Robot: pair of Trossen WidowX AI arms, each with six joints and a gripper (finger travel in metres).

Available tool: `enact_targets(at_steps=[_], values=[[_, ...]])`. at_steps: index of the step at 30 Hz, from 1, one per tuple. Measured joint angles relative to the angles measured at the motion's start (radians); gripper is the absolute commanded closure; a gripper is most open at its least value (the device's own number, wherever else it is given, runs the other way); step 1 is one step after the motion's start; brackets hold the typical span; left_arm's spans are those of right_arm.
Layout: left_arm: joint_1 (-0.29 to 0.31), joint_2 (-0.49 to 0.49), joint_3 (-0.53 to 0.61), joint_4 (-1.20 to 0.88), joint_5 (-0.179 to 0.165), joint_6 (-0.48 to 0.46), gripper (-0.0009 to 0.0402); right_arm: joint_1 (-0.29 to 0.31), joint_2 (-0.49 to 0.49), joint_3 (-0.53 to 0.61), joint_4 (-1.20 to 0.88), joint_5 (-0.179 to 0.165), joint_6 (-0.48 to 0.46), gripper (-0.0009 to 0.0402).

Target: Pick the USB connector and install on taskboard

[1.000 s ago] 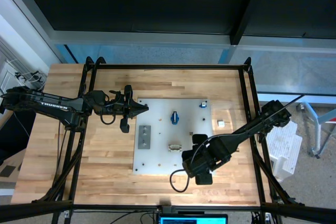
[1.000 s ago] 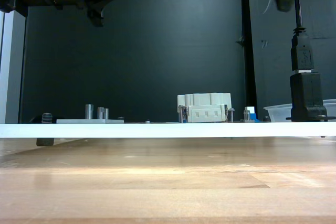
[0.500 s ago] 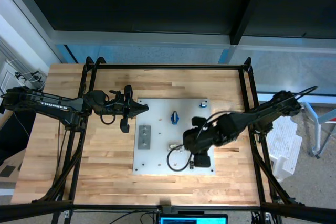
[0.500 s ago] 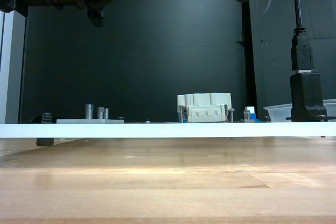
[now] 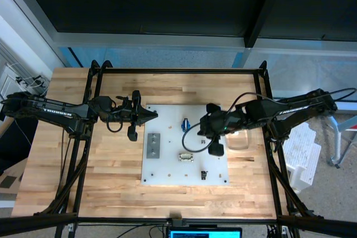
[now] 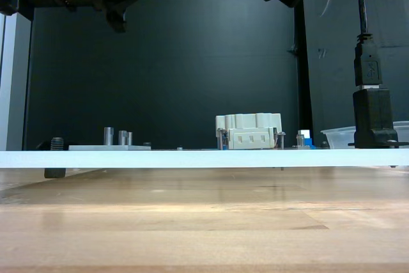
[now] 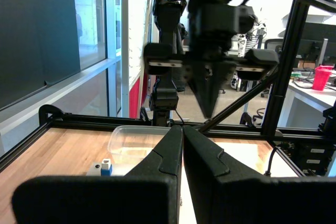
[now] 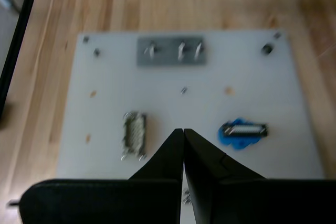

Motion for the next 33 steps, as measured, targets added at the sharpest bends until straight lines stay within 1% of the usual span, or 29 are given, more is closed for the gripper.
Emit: enact_targets(at_steps=[4, 6, 9, 12, 13, 15, 17, 18, 23, 26, 28, 33], values=[[0.0, 0.0, 0.0, 0.0, 0.0, 0.0, 0.0393, -0.042, -0.056, -0.075, 0.119, -0.002, -0.042, 0.0394], [0.0, 0.0, 0.0, 0.0, 0.0, 0.0, 0.0393, -0.062, -0.083, -0.112, 0.174, -0.006, -0.069, 0.0392], [0.0, 0.0, 0.0, 0.0, 0.0, 0.0, 0.0393, -0.091, -0.121, -0.163, 0.265, -0.022, -0.1, 0.0393], [0.0, 0.0, 0.0, 0.0, 0.0, 0.0, 0.0393, -0.111, -0.158, -0.219, 0.354, -0.023, -0.131, 0.0393], [0.0, 0.0, 0.0, 0.0, 0.0, 0.0, 0.0393, -0.117, -0.17, -0.236, 0.389, -0.029, -0.142, 0.0393], [0.0, 0.0, 0.0, 0.0, 0.0, 0.0, 0.0393, -0.134, -0.191, -0.269, 0.455, -0.061, -0.152, 0.0393], [0.0, 0.0, 0.0, 0.0, 0.0, 0.0, 0.0393, -0.152, -0.204, -0.294, 0.518, -0.092, -0.159, 0.0393], [0.0, 0.0, 0.0, 0.0, 0.0, 0.0, 0.0393, -0.159, -0.21, -0.309, 0.549, -0.099, -0.16, 0.0393], [0.0, 0.0, 0.0, 0.0, 0.0, 0.0, 0.0393, -0.187, -0.236, -0.369, 0.681, -0.11, -0.163, 0.0393], [0.0, 0.0, 0.0, 0.0, 0.0, 0.0, 0.0393, -0.195, -0.249, -0.413, 0.779, -0.142, -0.162, 0.0393], [0.0, 0.0, 0.0, 0.0, 0.0, 0.0, 0.0393, -0.195, -0.255, -0.441, 0.835, -0.147, -0.161, 0.0393], [0.0, 0.0, 0.0, 0.0, 0.0, 0.0, 0.0393, -0.206, -0.268, -0.504, 0.959, -0.146, -0.151, 0.0393]])
